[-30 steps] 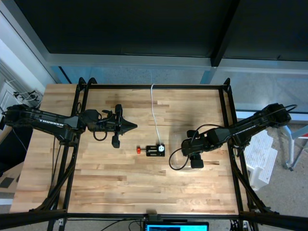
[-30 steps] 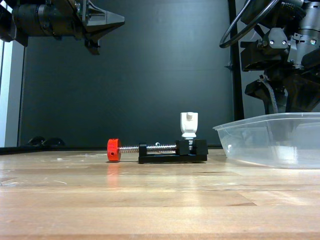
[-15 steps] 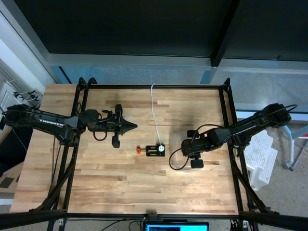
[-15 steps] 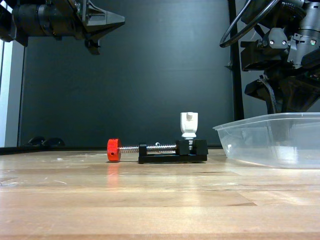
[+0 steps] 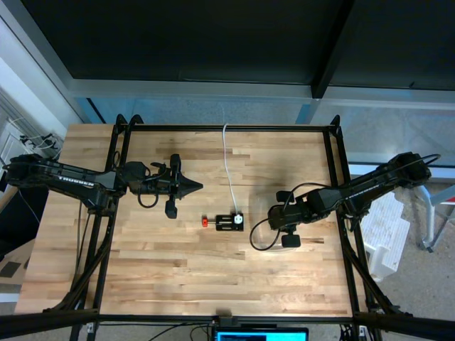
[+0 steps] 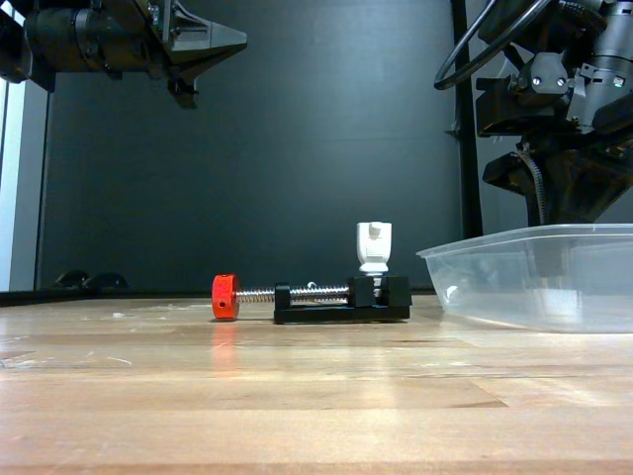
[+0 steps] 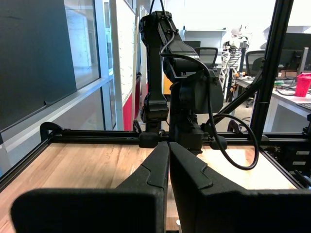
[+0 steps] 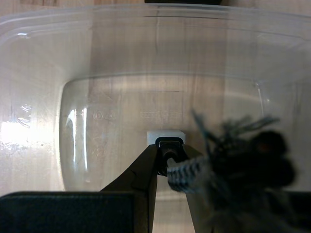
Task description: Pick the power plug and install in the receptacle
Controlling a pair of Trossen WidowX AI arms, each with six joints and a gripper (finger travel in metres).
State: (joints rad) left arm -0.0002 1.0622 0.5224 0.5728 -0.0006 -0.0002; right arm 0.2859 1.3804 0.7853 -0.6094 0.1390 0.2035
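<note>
The right claw (image 8: 169,148) was closed on the power plug (image 8: 170,145) inside the tray (image 8: 34,63). A straight lift clear of its wall was called for before carriage to the receptacle (image 6: 374,245), clamped in the vise (image 6: 341,298). The left claw (image 6: 223,40), pinched shut, was parked high.

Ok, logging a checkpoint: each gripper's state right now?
Left gripper: shut, empty, high over the table's left side.
Right gripper: shut on the power plug, in the clear tray.
</note>
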